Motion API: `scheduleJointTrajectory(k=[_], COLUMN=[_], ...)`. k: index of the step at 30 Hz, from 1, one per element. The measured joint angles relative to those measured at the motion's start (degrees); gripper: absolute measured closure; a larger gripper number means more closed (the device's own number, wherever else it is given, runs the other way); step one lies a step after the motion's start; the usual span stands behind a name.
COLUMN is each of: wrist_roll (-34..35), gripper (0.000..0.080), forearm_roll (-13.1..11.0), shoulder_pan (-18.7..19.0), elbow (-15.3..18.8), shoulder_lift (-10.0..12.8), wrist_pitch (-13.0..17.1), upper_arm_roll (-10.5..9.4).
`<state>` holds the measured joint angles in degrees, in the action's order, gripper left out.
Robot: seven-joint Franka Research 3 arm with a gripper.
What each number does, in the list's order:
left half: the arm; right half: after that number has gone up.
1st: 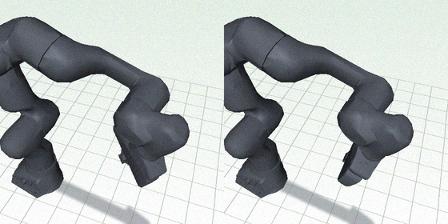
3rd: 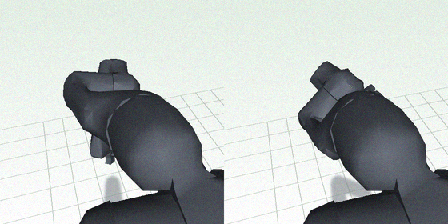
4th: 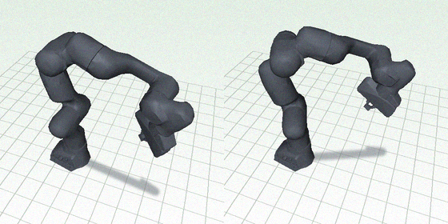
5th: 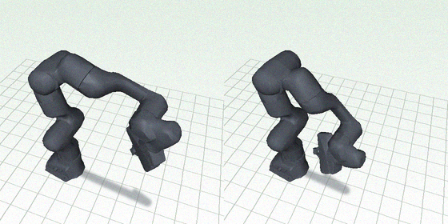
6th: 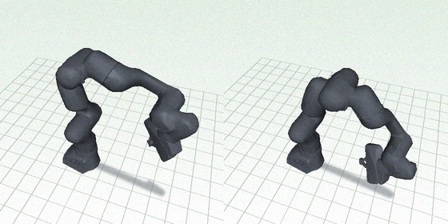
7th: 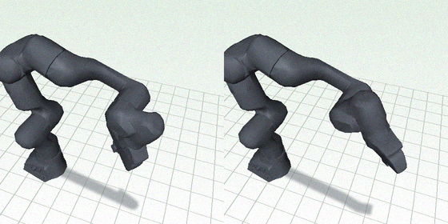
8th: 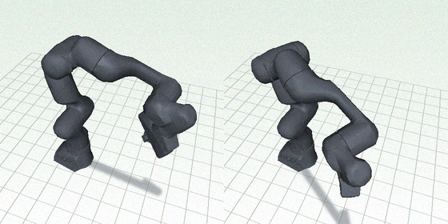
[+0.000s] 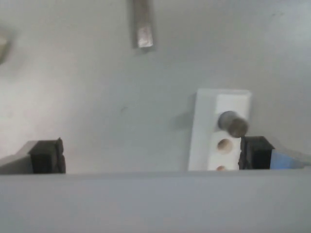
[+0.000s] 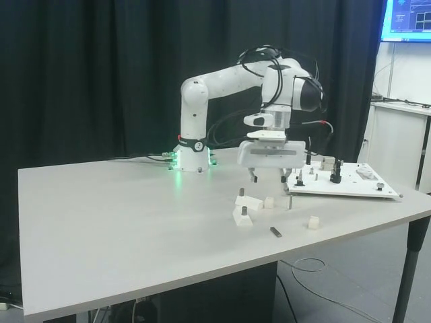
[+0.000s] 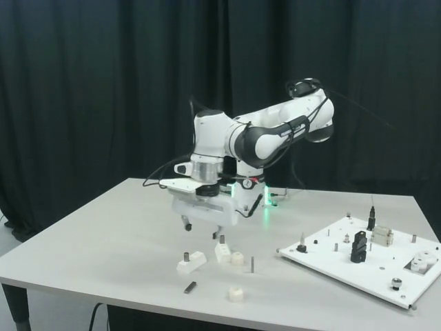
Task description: Pick round peg 4.
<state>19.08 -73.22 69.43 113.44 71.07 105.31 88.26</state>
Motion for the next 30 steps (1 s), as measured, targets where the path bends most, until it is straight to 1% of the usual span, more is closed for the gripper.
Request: scheduleJointTrajectory(k=[10, 17, 21, 30], wrist_roll=[0.61, -1.80, -3.67, -4.05], gripper=[0.0003, 0.0003, 0.0003, 0.0003], forearm_roll=[-0.20, -0.86, -1.45, -2.88], shoulder_pan=[-3.21, -4.97, -5.78, -7.31], elbow=[-0.27, -0.34, -0.36, -0.45], shoulder_lift=[0.11, 0.16, 0.27, 1.07], wrist_pitch=[0.17, 0.11, 0.10, 0.11], upper_arm_roll=[-0.32, -0.99, -1.38, -1.91])
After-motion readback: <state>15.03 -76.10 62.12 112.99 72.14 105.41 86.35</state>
